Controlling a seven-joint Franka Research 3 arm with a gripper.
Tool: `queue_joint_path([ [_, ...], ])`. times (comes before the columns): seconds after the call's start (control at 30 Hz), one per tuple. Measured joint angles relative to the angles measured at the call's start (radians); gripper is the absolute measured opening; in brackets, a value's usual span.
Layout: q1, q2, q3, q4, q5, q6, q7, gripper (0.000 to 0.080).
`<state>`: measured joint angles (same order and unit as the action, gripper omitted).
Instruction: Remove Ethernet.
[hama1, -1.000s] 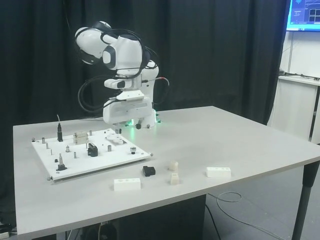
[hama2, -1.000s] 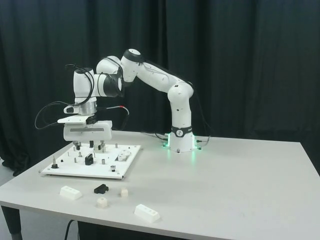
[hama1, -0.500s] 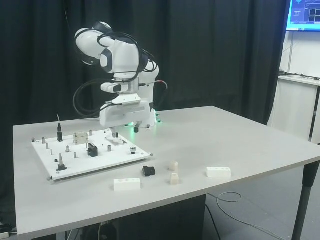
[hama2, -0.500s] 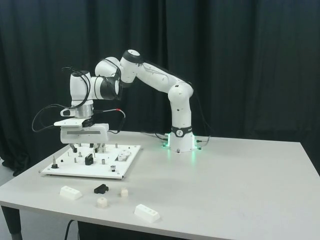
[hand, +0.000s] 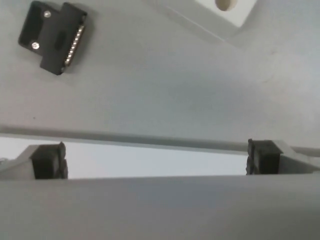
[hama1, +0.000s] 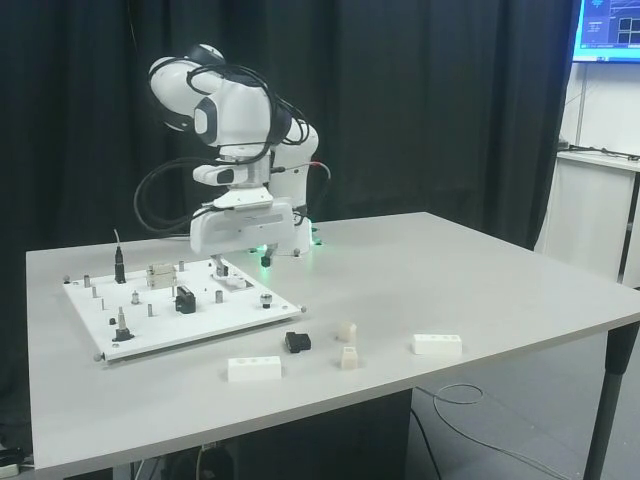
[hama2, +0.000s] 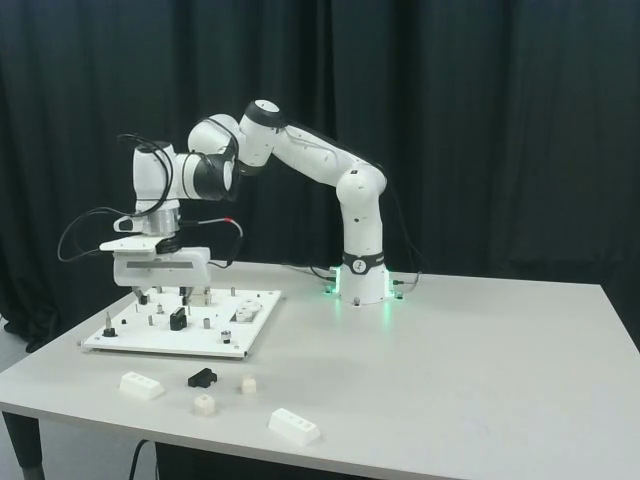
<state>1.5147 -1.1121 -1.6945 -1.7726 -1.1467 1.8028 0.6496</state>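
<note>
Honestly can't pick out the Ethernet plug for sure. The best candidate is the small black block (hama1: 185, 299) standing on the white board (hama1: 240, 312), about mid-board among the little pegs, but it's too small in either room view to say what kind of connector it is. The wrist view doesn't show it at all.

The gripper (hama1: 242, 264) hovers over the back part of the board, clear of that black block. Its fingers (hand: 48, 161) are spread wide, with nothing between them. The lower part of the wrist view is cut off by the hand's own grey body.

Past the board's edge, the wrist camera sees a loose black D-sub connector (hand: 52, 37) lying on the grey table (hama1: 480, 280), plus a corner of a white block with holes (hand: 220, 12), cut off by the frame. In the first room view, both of those sit in front of the board. Two small pale cubes (hama1: 347, 331) and another white block (hama1: 437, 344) lie further along the table. A thin black cable plug (hama1: 118, 265) stands upright at the board's far corner. There's a green light (hama2: 335, 292) at the arm's base.

Compared with half a second ago, the hand has slid sideways across the board, away from the arm's base and closer to the black block. The loose parts haven't budged.
</note>
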Motion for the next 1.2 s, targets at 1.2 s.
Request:
queue_joint_path([
  [1.2,-0.083,0.012,-0.038,0.105,0.000,-0.013,0.364,0.0800],
])
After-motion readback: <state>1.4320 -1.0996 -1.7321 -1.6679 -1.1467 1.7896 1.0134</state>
